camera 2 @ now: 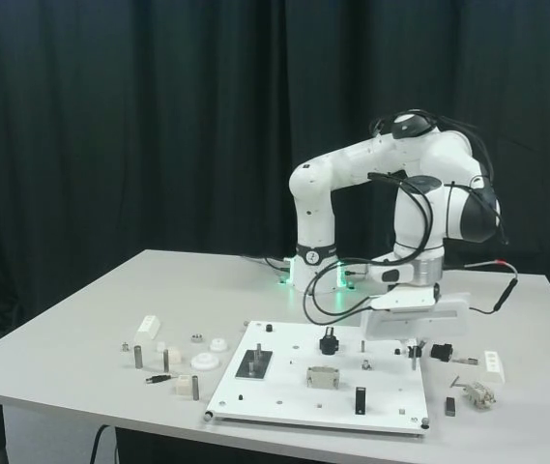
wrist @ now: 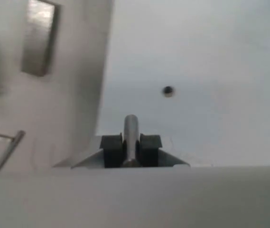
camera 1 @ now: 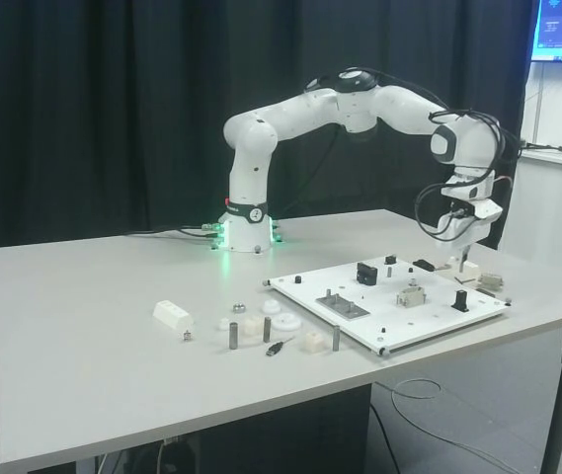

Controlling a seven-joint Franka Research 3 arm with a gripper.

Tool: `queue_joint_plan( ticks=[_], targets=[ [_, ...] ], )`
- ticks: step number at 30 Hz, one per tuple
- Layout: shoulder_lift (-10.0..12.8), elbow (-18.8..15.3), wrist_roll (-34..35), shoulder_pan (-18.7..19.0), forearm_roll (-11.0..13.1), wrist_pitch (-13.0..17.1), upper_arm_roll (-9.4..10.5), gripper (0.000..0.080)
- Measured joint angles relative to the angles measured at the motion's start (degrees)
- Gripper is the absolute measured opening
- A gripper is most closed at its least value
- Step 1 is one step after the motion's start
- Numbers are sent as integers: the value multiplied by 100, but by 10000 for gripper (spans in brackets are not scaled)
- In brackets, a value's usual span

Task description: Place round peg 2.

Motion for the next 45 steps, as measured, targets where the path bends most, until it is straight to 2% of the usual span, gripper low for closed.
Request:
queue_joint_plan(
  ticks=[16, 33, 45],
  targets=[
    [1, 68, 475, 409, 16, 43, 237, 72],
    [2, 84, 763, 586, 16, 627, 677, 72],
    [2, 117, 851, 586, 16, 853, 869, 72]
  ],
)
